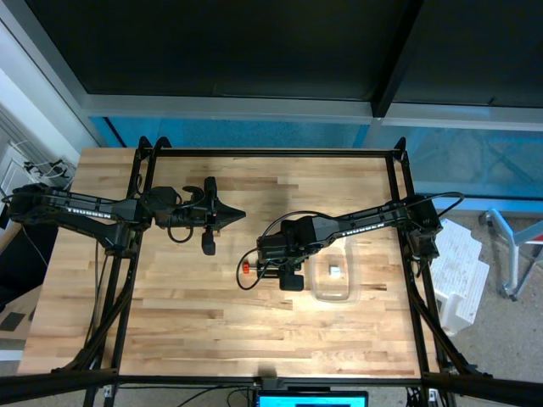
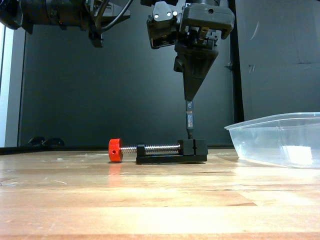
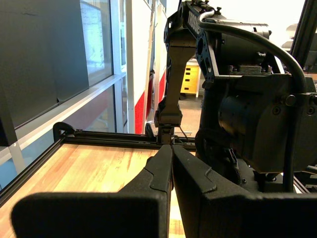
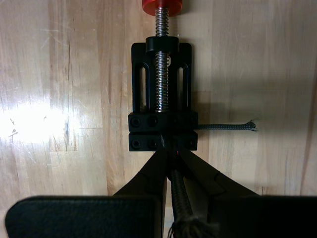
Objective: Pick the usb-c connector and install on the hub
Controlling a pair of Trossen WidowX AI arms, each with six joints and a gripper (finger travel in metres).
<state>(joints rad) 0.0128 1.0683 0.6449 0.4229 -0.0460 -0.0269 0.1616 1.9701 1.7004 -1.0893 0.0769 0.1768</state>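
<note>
Right tool (image 4: 169,151) half-hides gripped usb-c connector (image 2: 189,120) touching hub (image 2: 172,152); left tool (image 1: 240,214) aloft.

Hub (image 2: 170,159) on table (image 2: 150,200) — tray (image 2: 260,137) rightward

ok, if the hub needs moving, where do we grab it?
Probably the hub by its long rails, from straight above: it lies flat and those sides are parallel, unlike the round knob. The right gripper, shut on the usb-c connector, stands over its clamp end; the left gripper is parked shut at left.
</note>
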